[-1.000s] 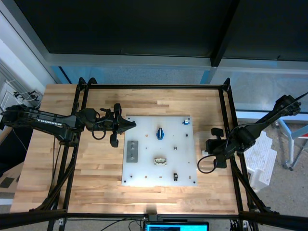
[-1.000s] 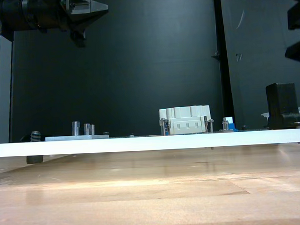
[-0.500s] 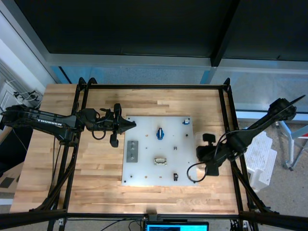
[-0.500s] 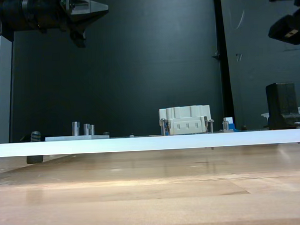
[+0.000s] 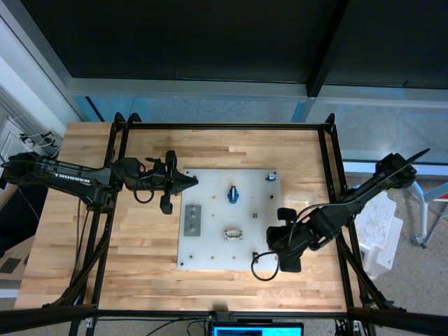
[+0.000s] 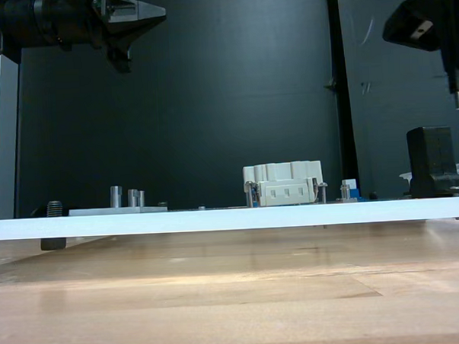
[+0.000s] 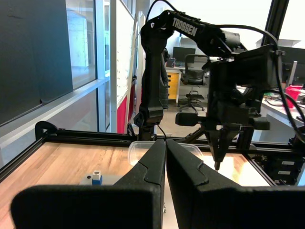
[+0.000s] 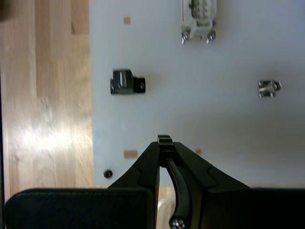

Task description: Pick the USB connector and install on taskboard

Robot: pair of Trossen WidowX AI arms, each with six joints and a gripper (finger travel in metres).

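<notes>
The USB connector (image 8: 164,139) is pinched at the tips of the right gripper (image 8: 165,147). Its long axis runs along the fingers, above the taskboard (image 8: 228,119). I judge the black fitting (image 8: 125,82) to be its seat. It lies beyond the plug's tip and off to one side. The left gripper (image 5: 190,180) hangs closed and empty over the board's left edge, much farther away.

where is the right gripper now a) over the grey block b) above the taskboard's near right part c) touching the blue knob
B: the right gripper, shut on the USB connector, hangs above the near right part of the taskboard; the left gripper hovers shut by its far left corner.
</notes>
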